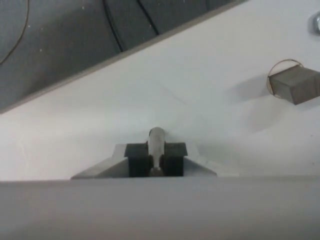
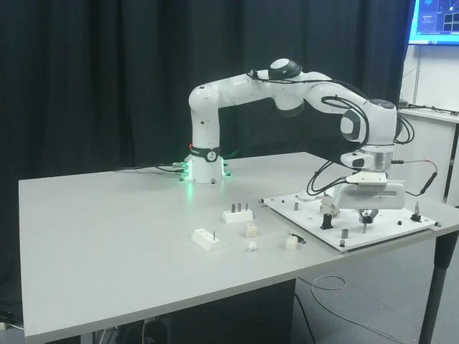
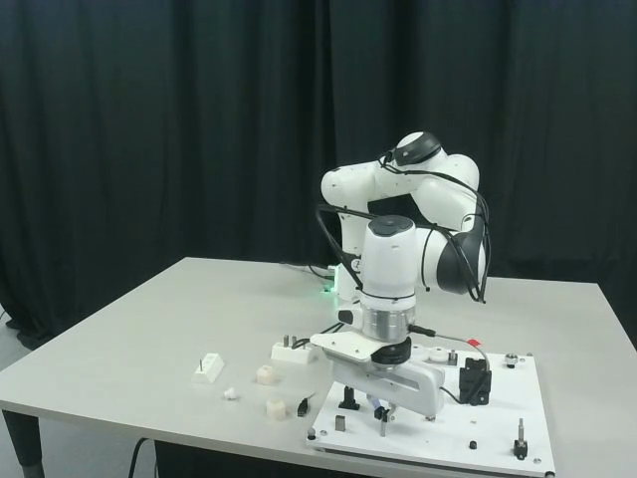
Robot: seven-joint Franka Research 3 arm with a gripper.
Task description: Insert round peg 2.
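My gripper (image 1: 156, 159) is shut on a thin grey round peg (image 1: 156, 140), which points down from between the black fingertips. It hangs just above the white board (image 1: 210, 90). In the first room view the gripper (image 2: 366, 215) is over the board's front half (image 2: 301, 218), with the peg tip (image 2: 365, 227) close to the surface. The second room view shows the gripper (image 3: 381, 408) low over the board (image 3: 498, 443). I cannot tell whether a hole lies under the peg.
A grey square peg (image 1: 295, 84) stands in the board nearby. A black block (image 2: 327, 215), a short grey post (image 2: 344, 232) and other small posts rise from the board. White peg holders (image 2: 238, 213) (image 2: 206, 239) and small white pieces (image 2: 250, 230) lie on the grey table (image 2: 107, 222).
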